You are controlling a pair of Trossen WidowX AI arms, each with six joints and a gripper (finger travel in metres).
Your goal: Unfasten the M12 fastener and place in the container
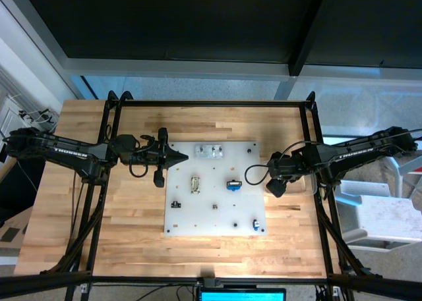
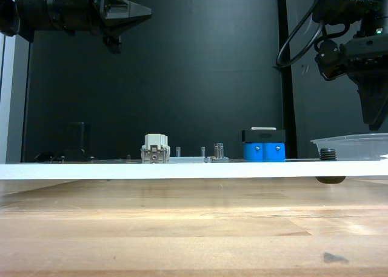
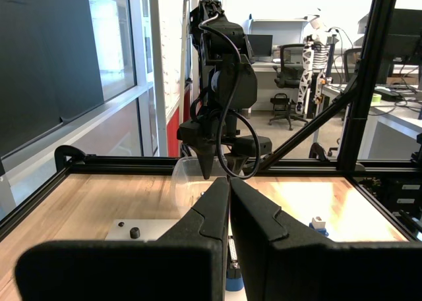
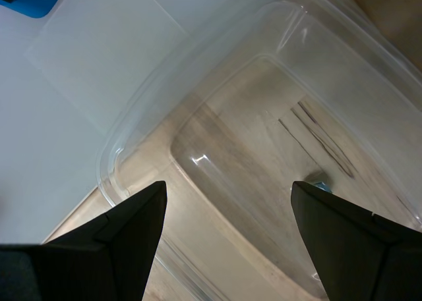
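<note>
The wooden table [image 1: 79,242] holds a white board [image 1: 198,215]. At mid left, the left gripper [image 1: 179,157] waits, fingers together. Its arm [image 1: 66,151] reads TROSSEN. At mid right, the right gripper [image 4: 227,189] hangs over the clear tray [image 4: 148,126], fingers wide apart, likely to drop the nut in. The black stud [image 2: 328,153] is bare; a small nut [image 4: 321,184] seems to lie in the tray.

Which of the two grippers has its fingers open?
The right gripper: its fingers stand wide apart above the clear container. The left gripper, over the white board's left edge, has them pressed together.
</note>
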